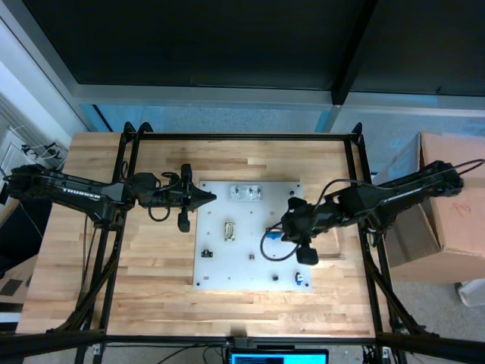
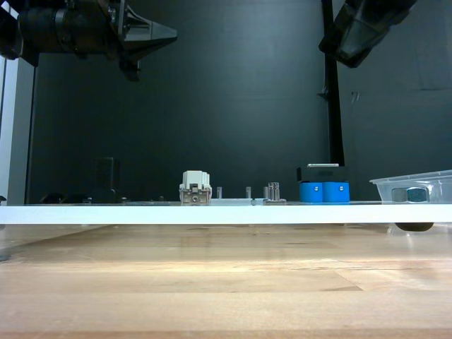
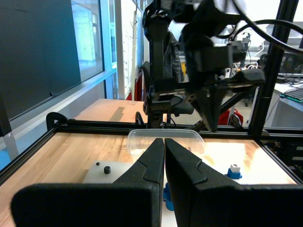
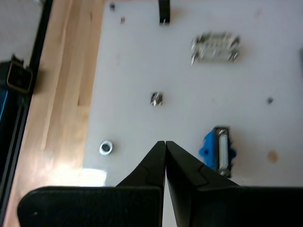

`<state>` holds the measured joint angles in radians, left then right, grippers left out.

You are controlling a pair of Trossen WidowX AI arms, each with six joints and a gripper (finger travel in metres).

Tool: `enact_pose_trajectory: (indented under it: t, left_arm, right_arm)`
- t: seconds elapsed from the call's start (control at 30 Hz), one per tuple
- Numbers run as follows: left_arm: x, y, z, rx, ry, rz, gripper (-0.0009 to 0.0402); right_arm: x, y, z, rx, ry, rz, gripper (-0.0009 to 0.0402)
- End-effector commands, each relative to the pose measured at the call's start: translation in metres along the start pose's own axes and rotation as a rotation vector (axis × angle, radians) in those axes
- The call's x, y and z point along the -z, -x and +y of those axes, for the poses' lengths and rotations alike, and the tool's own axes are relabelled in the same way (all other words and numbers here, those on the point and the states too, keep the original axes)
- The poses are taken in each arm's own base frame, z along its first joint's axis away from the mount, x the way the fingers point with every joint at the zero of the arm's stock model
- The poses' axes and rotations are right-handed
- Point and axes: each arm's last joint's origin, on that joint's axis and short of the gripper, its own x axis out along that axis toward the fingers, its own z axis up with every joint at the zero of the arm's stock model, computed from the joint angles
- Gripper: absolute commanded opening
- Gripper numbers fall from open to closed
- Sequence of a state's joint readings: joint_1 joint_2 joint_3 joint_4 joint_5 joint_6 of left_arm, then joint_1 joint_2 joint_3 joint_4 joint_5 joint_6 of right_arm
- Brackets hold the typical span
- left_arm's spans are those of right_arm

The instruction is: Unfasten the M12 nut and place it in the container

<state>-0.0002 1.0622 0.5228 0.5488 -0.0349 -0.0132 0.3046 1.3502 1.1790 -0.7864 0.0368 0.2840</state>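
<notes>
We see the small silver nut on its stud at the near right edge of the flat white board, outside the clear plastic tray. The left gripper hovers high over the board's far left corner and the right gripper above mid-board. Both pairs of fingers are pressed together and hold nothing.

White lettering along my left arm, left of the white board, appears to read TROSSEN. A red mark on the cardboard box, right of the board, is illegible.
</notes>
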Motion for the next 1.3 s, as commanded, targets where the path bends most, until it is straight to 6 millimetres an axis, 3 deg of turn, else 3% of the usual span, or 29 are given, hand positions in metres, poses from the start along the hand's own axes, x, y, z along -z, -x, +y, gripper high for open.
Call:
enact_pose_trajectory:
  t: [0.03, 0.4, 0.73, 1.07, 1.3]
  left_arm:
    - [0.0, 0.0, 0.0, 0.0, 0.0, -0.002, 0.0]
    - [0.0, 0.0, 0.0, 0.0, 0.0, -0.002, 0.0]
    - [0.0, 0.0, 0.0, 0.0, 0.0, -0.002, 0.0]
    - [0.0, 0.0, 0.0, 0.0, 0.0, -0.002, 0.0]
    - [0.0, 0.0, 0.0, 0.0, 0.0, -0.002, 0.0]
  right_arm:
    - [-0.009, -0.006, 0.012, 0.009, -0.029, 0.089, 0.0]
    - [-0.035, -0.019, 0.043, 0.11, -0.245, 0.349, 0.0]
    - [-0.044, -0.029, 0.064, 0.157, -0.521, 0.388, 0.0008]
    - [-0.045, -0.045, 0.081, 0.175, -0.579, 0.386, 0.0057]
    - [-0.045, -0.059, 0.085, 0.176, -0.561, 0.389, 0.0128]
